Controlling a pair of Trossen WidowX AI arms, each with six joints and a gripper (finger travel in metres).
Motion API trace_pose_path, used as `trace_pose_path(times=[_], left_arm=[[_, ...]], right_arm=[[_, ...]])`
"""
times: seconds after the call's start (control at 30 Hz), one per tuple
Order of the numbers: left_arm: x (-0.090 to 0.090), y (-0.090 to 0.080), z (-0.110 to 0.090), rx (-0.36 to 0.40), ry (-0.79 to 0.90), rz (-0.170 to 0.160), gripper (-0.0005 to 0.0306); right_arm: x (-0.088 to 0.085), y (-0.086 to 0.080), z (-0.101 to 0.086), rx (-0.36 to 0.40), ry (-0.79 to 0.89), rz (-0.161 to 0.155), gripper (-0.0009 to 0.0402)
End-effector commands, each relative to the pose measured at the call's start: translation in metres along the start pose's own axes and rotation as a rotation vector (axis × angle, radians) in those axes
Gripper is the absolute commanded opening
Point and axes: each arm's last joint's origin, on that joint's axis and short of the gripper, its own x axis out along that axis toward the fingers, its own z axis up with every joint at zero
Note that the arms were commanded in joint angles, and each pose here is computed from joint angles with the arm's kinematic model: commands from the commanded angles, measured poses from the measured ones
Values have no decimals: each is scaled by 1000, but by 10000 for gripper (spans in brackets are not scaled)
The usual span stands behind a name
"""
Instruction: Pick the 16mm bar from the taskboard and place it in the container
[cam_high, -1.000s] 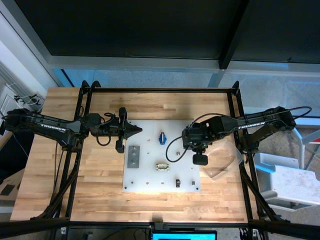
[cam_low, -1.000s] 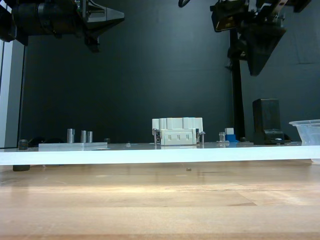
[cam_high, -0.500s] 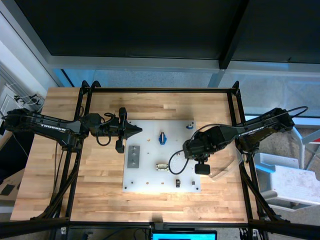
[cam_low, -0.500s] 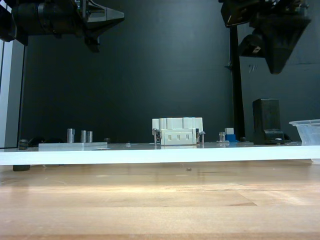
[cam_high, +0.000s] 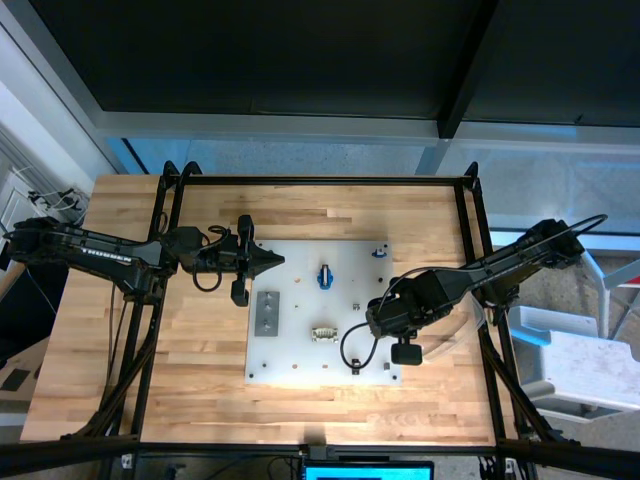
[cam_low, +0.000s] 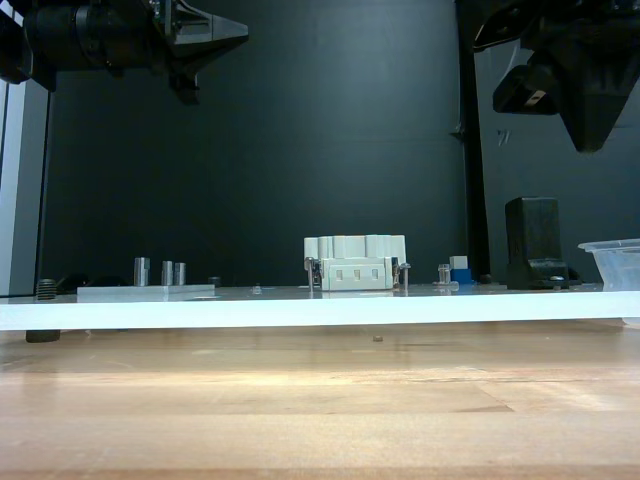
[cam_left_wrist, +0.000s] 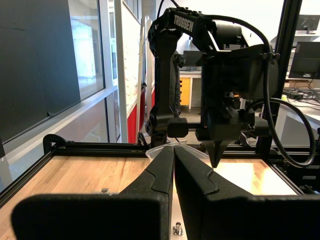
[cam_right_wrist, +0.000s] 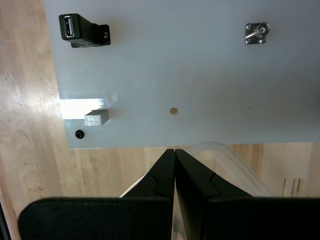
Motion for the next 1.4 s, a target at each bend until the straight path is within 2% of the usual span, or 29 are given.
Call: trace_pose_path(times=[0.03, 0.17, 0.83, 1.03, 1.4], left_arm=[[0, 0, 0, 0, 0, 0, 0], [0, 0, 0, 0, 0, 0, 0], [0, 0, 0, 0, 0, 0, 0], [0, 0, 0, 0, 0, 0, 0], [0, 0, 0, 0, 0, 0, 0]], right_arm=[[0, 4, -1, 6, -4, 2, 0], [4, 9, -1, 8, -8, -15, 0], [22, 37, -3, -22, -1, 0, 6], [29, 44, -2, -40, -5, 6, 42], [34, 56, 0, -68, 5, 6, 146]])
